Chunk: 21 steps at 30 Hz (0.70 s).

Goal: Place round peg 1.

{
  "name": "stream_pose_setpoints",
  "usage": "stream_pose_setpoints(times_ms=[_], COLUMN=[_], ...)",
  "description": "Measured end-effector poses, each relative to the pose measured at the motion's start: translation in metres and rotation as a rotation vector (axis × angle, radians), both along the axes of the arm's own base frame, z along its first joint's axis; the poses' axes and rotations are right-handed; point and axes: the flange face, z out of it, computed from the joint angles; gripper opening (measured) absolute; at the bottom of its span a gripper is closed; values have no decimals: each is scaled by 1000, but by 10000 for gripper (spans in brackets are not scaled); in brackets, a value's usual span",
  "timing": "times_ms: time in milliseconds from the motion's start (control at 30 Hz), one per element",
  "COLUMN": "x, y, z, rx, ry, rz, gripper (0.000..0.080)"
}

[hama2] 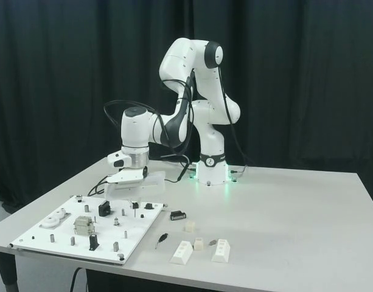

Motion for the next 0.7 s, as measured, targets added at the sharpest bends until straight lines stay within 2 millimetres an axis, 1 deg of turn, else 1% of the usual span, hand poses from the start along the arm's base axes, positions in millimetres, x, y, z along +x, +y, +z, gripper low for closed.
stream_pose_setpoints(times_ms=[167,333,500,700], x=[0,0,2,3], y=[3,12,25,48], z=[-1,-3,-5,-6], rx=[6,22,34,48], ry=[0,1,3,4], rz=[-2,-4,7,32], gripper=[15,15,15,15])
